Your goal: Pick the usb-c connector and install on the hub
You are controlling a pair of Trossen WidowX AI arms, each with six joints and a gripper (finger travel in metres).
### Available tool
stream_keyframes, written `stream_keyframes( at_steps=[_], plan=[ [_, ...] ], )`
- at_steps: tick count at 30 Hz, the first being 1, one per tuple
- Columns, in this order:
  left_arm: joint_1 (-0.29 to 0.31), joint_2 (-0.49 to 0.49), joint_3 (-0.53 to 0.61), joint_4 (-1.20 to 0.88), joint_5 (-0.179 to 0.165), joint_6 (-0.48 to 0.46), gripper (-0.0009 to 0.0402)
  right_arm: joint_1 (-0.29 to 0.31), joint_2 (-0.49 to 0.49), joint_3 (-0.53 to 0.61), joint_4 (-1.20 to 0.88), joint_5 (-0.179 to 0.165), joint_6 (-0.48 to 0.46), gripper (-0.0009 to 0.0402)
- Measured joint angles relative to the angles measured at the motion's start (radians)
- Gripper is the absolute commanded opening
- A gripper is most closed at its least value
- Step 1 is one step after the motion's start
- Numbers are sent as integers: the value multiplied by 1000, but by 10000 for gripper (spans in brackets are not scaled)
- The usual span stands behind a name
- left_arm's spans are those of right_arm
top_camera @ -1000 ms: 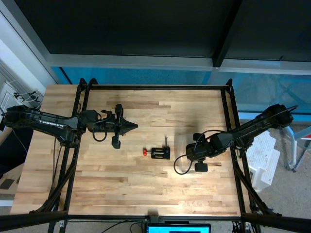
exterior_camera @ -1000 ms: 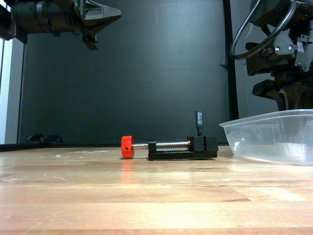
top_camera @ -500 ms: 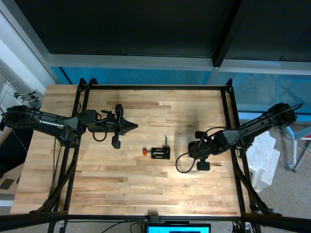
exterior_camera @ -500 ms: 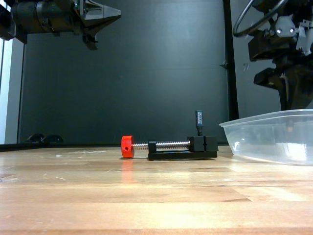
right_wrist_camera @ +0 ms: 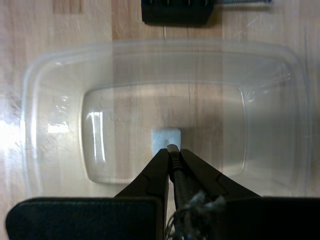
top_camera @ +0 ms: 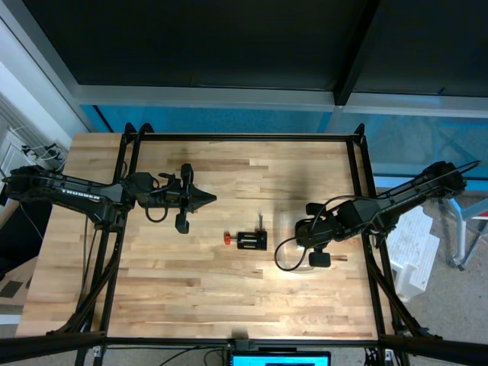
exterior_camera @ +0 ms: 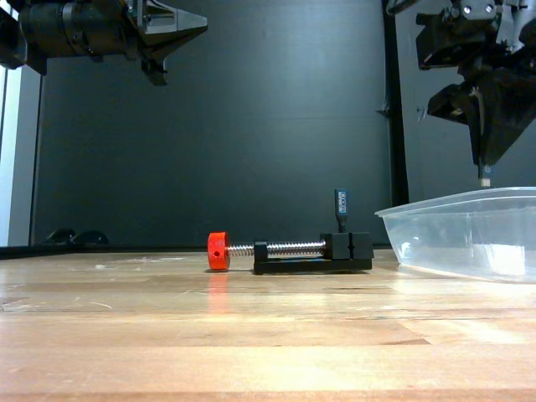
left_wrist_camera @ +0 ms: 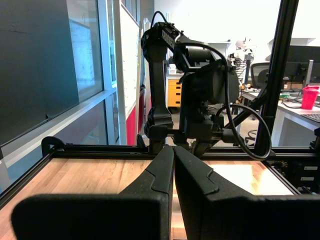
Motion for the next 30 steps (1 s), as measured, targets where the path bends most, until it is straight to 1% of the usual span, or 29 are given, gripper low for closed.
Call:
stream_keyframes(
  at_steps=[5, 12, 22, 30],
  plan=[
    [0, 0, 0, 0, 0, 0, 0, -14, 2, 33, -12, 0, 0, 2],
    [0, 0, 0, 0, 0, 0, 0, -32, 36, 77, -26, 0, -9, 2],
    [0, 0, 0, 0, 0, 0, 0, -47, 94, 129, -26, 0, -24, 2],
    [0, 0, 0, 0, 0, 0, 0, -66, 163, 188, -26, 0, -49, 2]
  ],
)
